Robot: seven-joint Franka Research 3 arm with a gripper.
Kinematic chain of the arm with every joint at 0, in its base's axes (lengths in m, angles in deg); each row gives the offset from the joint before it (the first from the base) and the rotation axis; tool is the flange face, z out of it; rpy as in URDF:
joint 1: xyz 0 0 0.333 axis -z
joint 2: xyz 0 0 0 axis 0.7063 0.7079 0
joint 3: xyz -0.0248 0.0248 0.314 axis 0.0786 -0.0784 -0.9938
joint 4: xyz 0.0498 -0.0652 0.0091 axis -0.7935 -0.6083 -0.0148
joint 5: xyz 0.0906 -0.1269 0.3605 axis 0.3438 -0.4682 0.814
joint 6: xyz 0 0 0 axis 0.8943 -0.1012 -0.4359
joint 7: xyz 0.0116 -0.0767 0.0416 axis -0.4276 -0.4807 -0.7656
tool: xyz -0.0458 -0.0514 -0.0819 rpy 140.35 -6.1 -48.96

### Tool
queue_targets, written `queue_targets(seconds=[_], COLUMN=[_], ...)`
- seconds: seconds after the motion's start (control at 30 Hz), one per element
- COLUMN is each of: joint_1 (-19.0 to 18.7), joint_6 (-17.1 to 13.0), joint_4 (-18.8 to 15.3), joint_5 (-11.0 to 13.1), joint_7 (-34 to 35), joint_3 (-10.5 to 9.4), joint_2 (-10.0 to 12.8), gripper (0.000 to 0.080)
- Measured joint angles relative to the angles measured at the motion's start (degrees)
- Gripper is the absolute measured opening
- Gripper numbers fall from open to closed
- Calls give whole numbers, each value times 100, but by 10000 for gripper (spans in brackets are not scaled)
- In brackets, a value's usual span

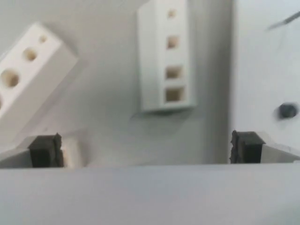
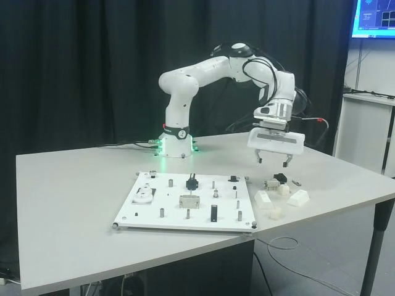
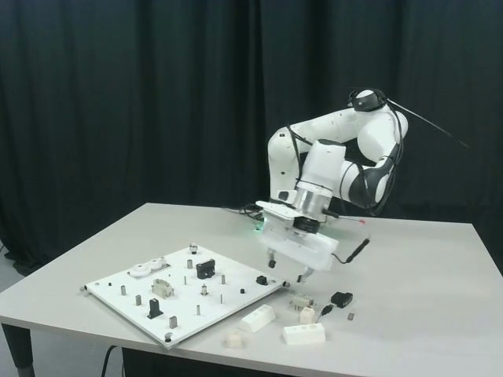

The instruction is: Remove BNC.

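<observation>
Hovering above loose white blocks [image 2: 264, 198] beside the white board [image 2: 142, 216], the gripper [image 2: 271, 161] holds nothing, jaws released wide. I judge this the approach step: next it must find the BNC on that board and descend squarely.

BNC [image 2: 189, 200]: best candidate is the small grey metal piece near the middle of the white board [image 2: 142, 216] (too small to confirm the connector type). It has a low blocky body with a thin stem standing straight up from its top. It's seated on the board, upright, not tilted or lifted. A black upright part [image 2: 191, 182] stands just behind it, on the arm-base side, and short pegs stand around it. The board lies flat on the bench [image 2: 68, 203], at its front edge.
</observation>
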Motion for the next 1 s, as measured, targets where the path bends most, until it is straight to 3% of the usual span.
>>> queue_targets(seconds=[0.53,0.73,1.0], joint_1=[718,993,1335], joint_6=[161,330,625], joint_4=[-14,-59,-185], joint_5=[2,11,182], joint_7=[-722,-1194,-1221], joint_3=[169,280,444], joint_2=[-72,-81,-82], gripper=[800,800,800])
